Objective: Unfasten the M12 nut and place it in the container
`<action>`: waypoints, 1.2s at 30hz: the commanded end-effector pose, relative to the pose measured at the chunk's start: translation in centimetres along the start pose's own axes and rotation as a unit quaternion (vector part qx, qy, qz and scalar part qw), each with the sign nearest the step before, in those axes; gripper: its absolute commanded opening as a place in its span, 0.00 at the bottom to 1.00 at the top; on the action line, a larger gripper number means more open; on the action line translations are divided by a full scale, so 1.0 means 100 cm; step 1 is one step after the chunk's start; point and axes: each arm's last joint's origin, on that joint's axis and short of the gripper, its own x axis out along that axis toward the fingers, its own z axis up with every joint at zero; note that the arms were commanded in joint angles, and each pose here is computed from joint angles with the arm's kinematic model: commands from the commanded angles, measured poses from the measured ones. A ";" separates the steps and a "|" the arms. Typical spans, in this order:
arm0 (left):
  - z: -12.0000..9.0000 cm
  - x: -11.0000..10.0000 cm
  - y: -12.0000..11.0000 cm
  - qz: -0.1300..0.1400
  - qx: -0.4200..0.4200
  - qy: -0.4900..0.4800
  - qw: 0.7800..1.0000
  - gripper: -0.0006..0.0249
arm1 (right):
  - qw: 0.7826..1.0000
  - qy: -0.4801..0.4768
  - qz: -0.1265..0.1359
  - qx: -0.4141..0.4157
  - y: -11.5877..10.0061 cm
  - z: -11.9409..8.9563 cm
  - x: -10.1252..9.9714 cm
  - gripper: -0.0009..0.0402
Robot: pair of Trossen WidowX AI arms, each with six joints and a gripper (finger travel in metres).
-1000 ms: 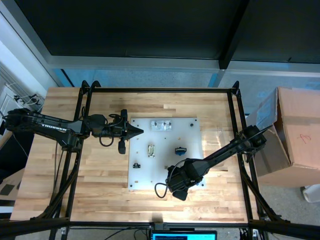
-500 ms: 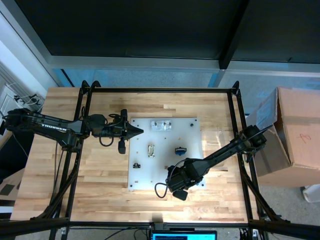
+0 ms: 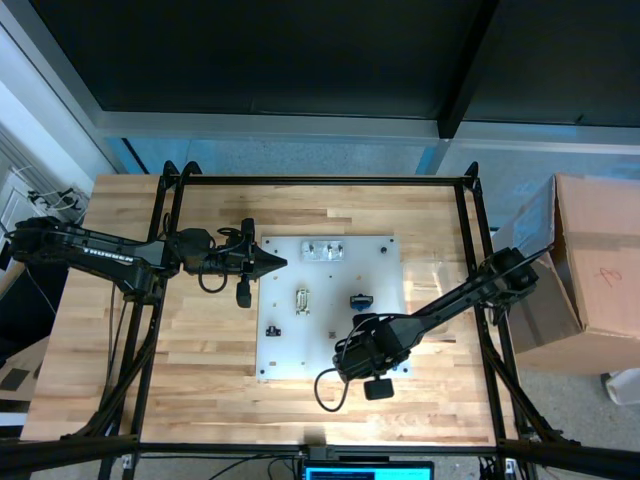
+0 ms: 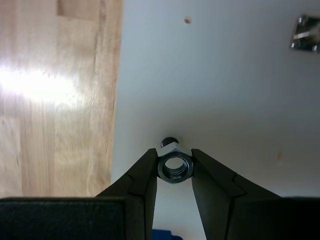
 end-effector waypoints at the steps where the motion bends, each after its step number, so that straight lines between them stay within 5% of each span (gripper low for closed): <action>1: 0.000 0.000 0.000 0.000 0.000 0.000 1.000 0.02 | 1.000 -0.011 0.003 -0.007 -0.002 0.000 -0.009 0.02; 18: 0.000 0.000 0.000 0.000 0.000 0.000 1.000 0.02 | 0.996 -0.057 0.007 0.064 -0.044 -0.008 -0.062 0.02; 29: 0.000 0.000 0.000 0.000 0.000 0.000 1.000 0.02 | 0.991 -0.064 -0.006 0.115 -0.090 -0.040 -0.076 0.03; 36: 0.000 0.000 0.000 0.000 0.000 0.000 1.000 0.02 | 0.988 -0.068 -0.011 0.142 -0.107 -0.071 -0.076 0.20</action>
